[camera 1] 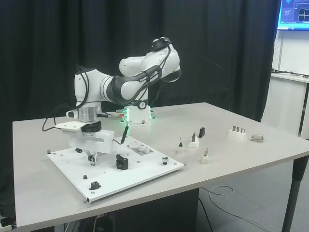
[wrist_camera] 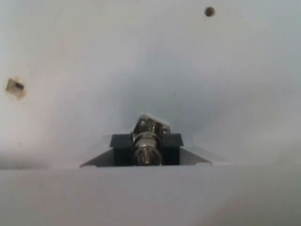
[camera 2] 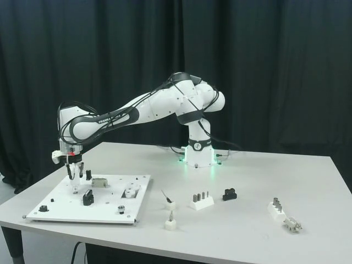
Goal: Insert BNC.
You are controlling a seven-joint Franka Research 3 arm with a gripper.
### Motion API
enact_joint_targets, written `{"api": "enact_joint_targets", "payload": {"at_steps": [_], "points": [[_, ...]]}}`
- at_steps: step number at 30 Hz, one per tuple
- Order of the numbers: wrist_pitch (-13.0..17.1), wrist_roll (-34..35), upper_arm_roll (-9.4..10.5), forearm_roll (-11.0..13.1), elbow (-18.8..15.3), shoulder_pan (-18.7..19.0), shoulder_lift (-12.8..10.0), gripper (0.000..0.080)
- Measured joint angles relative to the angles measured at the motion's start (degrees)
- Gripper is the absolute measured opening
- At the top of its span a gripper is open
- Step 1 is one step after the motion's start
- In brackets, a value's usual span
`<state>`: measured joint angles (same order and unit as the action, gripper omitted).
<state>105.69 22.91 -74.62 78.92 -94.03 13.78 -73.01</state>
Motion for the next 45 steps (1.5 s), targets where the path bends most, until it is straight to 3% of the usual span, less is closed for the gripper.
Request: {"api": "enact_joint_targets", "payload": {"at_steps": [18, 32, 45], "points": [[0.6, 13.15, 0.03, -0.02, -0.29, 0.29, 0.02, 0.0121], [1.83, 24.75, 0.1, -1.37, -0.43, 1.02, -0.03, 0.0121], [2.5, 31.5, 0.19, -2.12, -0.42, 1.31, -0.07, 0.0121]]}}
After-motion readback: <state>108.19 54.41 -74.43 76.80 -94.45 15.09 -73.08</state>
